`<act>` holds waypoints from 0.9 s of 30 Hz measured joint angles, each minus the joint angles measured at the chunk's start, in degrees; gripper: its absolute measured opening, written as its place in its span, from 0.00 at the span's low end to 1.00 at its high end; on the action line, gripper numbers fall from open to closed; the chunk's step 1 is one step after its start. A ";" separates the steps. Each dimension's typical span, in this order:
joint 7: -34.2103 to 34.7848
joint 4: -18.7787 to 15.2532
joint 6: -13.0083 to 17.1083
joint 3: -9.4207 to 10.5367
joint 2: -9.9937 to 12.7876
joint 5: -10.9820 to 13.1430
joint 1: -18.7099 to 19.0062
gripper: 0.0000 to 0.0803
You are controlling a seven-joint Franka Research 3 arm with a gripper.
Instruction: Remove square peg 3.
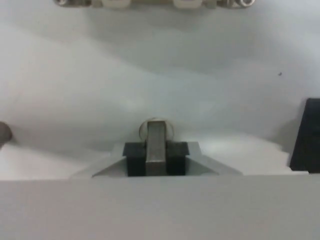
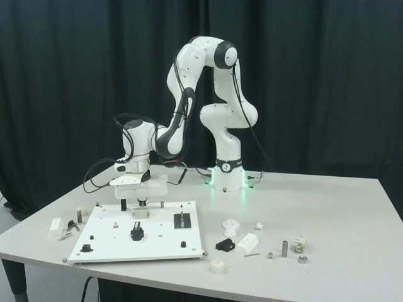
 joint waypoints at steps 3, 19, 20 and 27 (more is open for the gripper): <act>-0.15 0.00 -0.46 -0.22 -0.52 -0.09 0.02 0.10; -0.62 0.01 -1.97 -0.91 -2.46 -0.18 0.06 0.10; -0.62 0.01 -2.18 -1.01 -2.70 -0.23 0.07 0.10; -0.62 0.23 -5.37 -2.06 -5.60 -2.34 0.09 0.10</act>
